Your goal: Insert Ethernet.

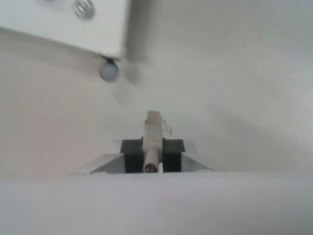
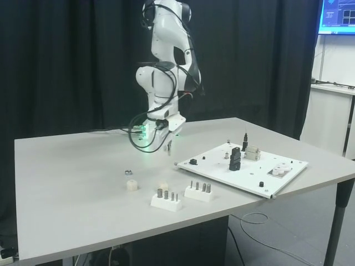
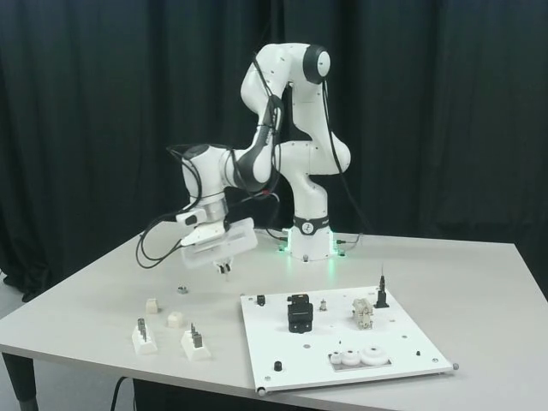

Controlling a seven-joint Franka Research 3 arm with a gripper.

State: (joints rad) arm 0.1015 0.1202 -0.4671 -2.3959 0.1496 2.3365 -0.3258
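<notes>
**A:** Since the wrist view looks straight down past the tool (image 1: 152, 155), that's the best shot of it: the black pads (image 1: 131, 155) are pinched on the Ethernet plug (image 1: 152, 128), one pad each side. The plug pokes out past the fingertips, its clip on one side, and the cable end shows between the pads. Below is bare grey bench (image 1: 234, 98), with a corner of the white board (image 1: 63, 24) near the plug, a screw (image 1: 84, 8) in it and a small round foot (image 1: 108, 71) under its edge.

**B:** And the first room view?

**A:** There the tool (image 2: 168, 145) hangs above the bench (image 2: 66, 166), tilted, just beside the near corner of the board (image 2: 222, 174) but not over it. The plug is too small to make out. The board carries a black block (image 2: 235, 159) and a pale connector block (image 2: 253, 153), both well apart from the tool. Two white peg holders (image 2: 167, 199) sit near the front edge.

**B:** Second room view same story?

**A:** Pretty much. The tool (image 3: 226, 271) hovers off the board's (image 3: 257, 360) far left corner, clear of the bench (image 3: 479, 282). A green light glows at the arm's base (image 3: 309, 244).
</notes>
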